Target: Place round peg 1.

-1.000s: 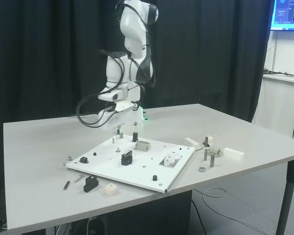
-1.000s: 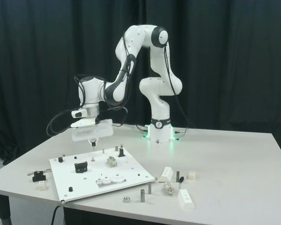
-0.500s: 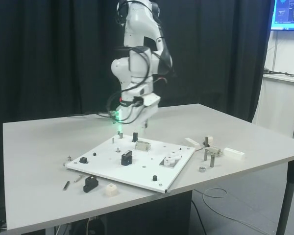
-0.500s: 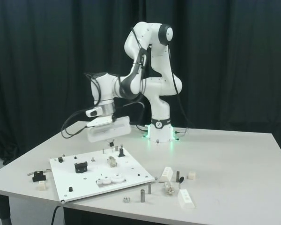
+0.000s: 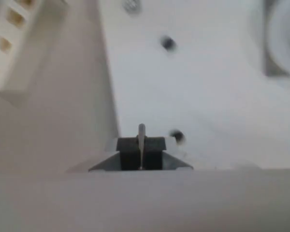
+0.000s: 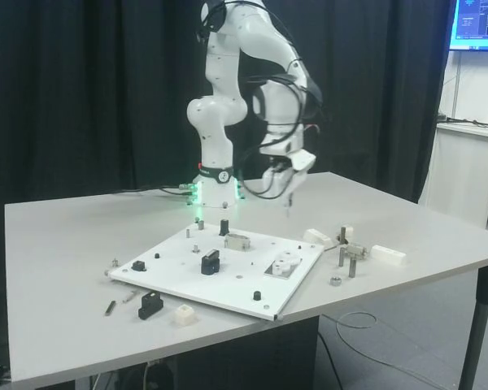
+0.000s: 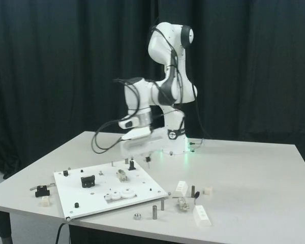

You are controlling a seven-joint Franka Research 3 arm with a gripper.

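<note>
The gripper (image 5: 141, 145) hangs above the white board's (image 6: 228, 280) edge on the side facing the loose parts, black fingers (image 5: 128, 151) pinched tight on a thin grey pin, seemingly round peg 1 (image 5: 141, 137), tip pointing down so it can drop straight into a board hole (image 5: 177, 137) close by.

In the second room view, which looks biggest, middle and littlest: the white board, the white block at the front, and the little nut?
1. The white board looks by far the biggest.
2. The white block at the table's front edge comes next.
3. The nut looks smallest.
Block and nut sit about equally near the camera, so that order seems fair.
</note>
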